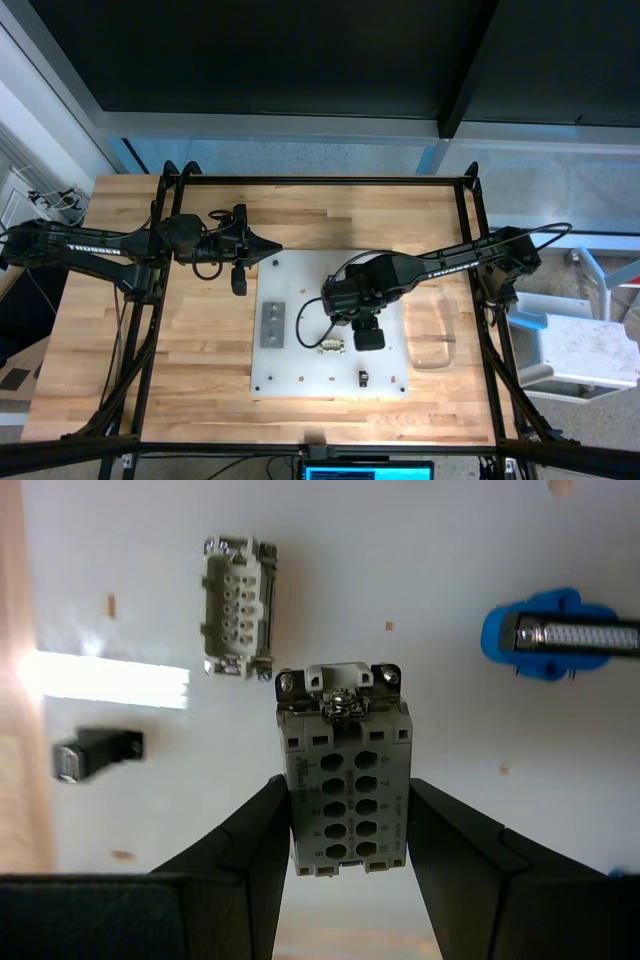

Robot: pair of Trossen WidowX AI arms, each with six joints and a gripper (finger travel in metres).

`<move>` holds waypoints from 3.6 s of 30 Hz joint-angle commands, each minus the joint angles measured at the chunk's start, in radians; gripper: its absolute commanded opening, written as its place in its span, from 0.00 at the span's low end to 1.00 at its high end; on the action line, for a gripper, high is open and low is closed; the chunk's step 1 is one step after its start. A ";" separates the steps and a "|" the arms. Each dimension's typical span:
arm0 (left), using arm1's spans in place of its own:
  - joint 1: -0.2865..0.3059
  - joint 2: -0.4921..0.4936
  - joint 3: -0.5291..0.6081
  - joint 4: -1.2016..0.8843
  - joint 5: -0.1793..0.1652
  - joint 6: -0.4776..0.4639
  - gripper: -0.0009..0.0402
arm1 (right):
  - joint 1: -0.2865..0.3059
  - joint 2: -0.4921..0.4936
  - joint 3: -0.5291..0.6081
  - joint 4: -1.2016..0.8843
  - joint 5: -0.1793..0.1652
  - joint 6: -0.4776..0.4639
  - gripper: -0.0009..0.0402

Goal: Pick the HAN10E connector and install in the HAN10E hub

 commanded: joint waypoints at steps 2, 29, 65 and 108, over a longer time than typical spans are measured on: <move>0.000 0.000 0.000 0.000 0.000 0.000 0.02 | 0.016 0.058 0.090 -0.069 0.001 0.085 0.08; 0.000 0.000 0.000 0.001 0.000 0.000 0.02 | 0.090 0.396 0.538 -0.265 0.027 0.197 0.08; 0.000 0.000 0.000 0.000 0.000 0.000 0.02 | 0.104 0.436 0.482 -0.185 0.035 0.149 0.08; 0.000 0.000 0.000 0.000 0.000 0.000 0.02 | 0.104 0.437 0.482 -0.195 0.045 0.165 0.08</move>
